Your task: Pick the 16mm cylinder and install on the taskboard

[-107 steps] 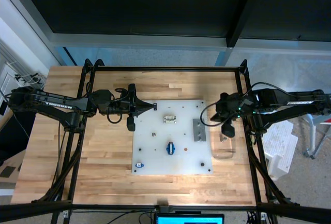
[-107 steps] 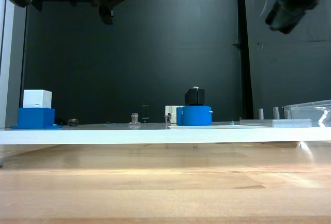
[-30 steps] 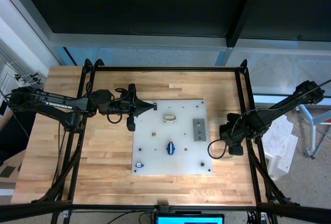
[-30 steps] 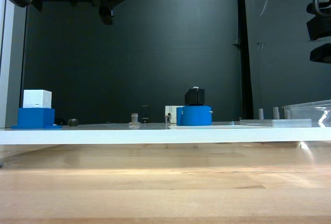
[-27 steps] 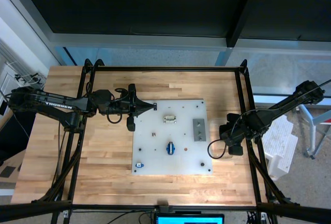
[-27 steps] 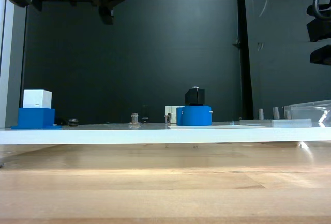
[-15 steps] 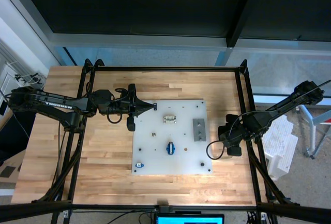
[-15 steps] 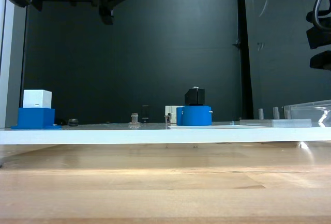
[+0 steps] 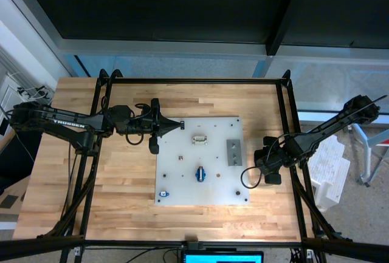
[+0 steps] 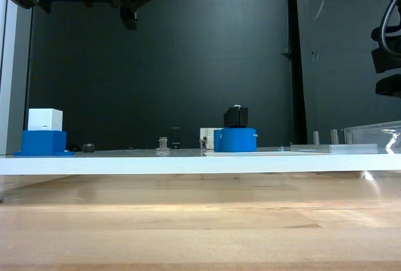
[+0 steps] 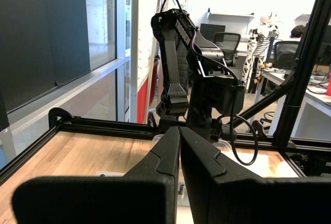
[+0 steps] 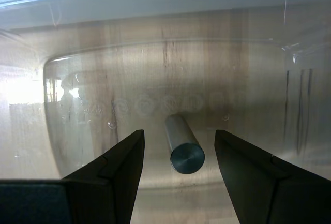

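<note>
Down in the clear plastic tray (image 12: 77, 105), the short grey metal 16mm cylinder (image 12: 186, 157) lies between the spread fingers of the right tool (image 12: 178, 132), touching neither; from above, the arm (image 9: 316, 130) hides it. Left tool (image 11: 179, 129), pressed together, hovers over the white square taskboard's (image 9: 213, 190) far-left corner.

smooth metal 16mm cylinder (image 12: 182, 142); glossy clear plastic tray (image 12: 103, 105); wooden table (image 9: 121, 184).
</note>
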